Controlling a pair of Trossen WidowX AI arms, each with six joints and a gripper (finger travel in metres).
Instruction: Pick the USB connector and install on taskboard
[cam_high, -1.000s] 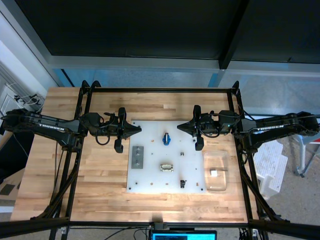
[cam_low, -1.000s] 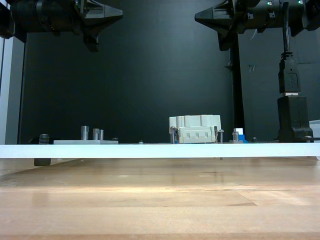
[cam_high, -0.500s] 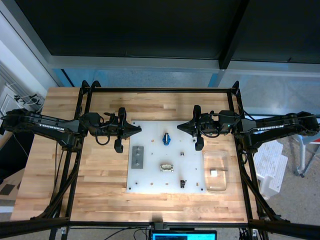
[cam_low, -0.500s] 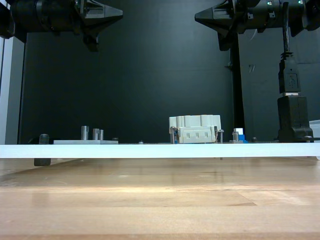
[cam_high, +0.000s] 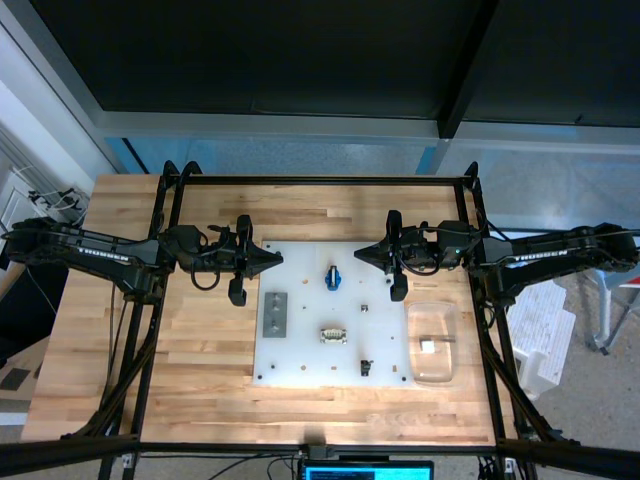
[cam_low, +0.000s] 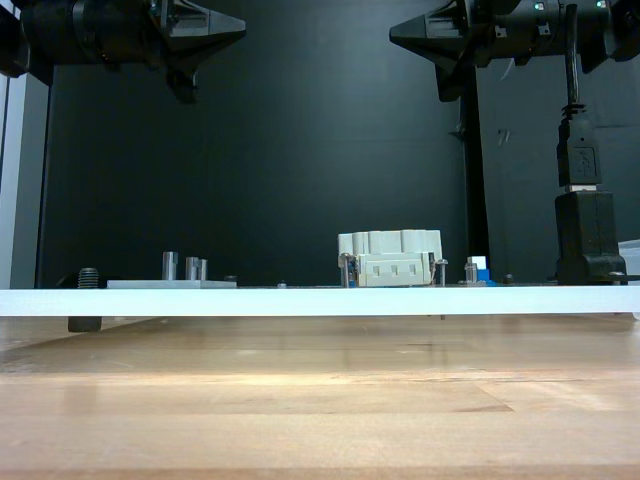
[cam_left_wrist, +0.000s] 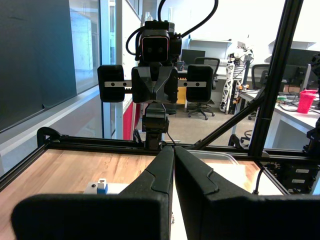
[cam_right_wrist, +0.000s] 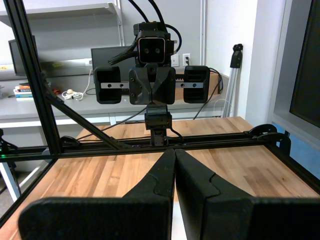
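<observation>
The white taskboard (cam_high: 300, 352) lies in the middle of the wooden table. A small dark USB connector (cam_high: 366, 366) stands upright near the board's front right; in the low view the USB connector (cam_low: 590, 232) is a black plug with a cable rising from it. My left gripper (cam_high: 277, 258) hovers shut and empty over the board's far left corner. My right gripper (cam_high: 361, 253) hovers shut and empty over the far right part, well behind the connector. In each wrist view the left gripper (cam_left_wrist: 174, 149) and the right gripper (cam_right_wrist: 175, 150) have their fingers pressed together, facing each other.
On the board sit a grey block (cam_high: 274, 313), a blue part (cam_high: 333, 277) and a silver multi-pin socket (cam_high: 334, 335). A clear plastic tray (cam_high: 436, 368) holding a tiny white square piece (cam_high: 428, 346) lies right of the board. A black frame (cam_high: 320, 181) borders the table.
</observation>
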